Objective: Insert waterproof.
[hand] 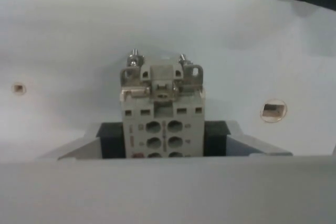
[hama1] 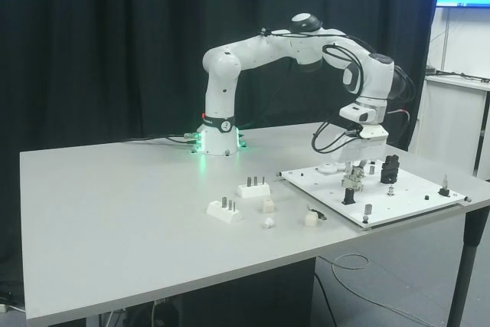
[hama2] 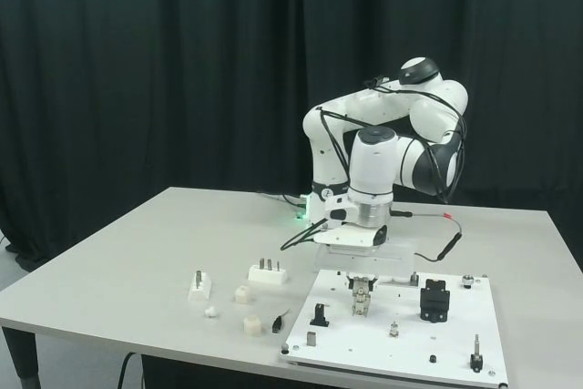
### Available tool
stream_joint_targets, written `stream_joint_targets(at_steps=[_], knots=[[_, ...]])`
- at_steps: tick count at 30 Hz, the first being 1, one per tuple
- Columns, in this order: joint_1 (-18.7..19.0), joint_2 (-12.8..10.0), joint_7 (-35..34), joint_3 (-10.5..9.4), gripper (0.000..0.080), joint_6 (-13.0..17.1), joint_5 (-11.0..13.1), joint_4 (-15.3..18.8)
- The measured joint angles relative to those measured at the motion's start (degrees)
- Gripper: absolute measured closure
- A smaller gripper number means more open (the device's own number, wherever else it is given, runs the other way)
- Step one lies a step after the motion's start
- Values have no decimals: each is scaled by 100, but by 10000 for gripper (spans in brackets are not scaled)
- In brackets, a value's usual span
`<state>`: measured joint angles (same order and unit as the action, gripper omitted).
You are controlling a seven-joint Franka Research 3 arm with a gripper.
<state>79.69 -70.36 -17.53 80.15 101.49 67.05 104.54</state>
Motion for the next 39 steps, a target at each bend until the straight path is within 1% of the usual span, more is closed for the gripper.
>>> stream_joint_targets(at_steps=[22,39], knots=[[43,38,0,14,493,10,167,140],[122,36,0,6,493,186,200,217]])
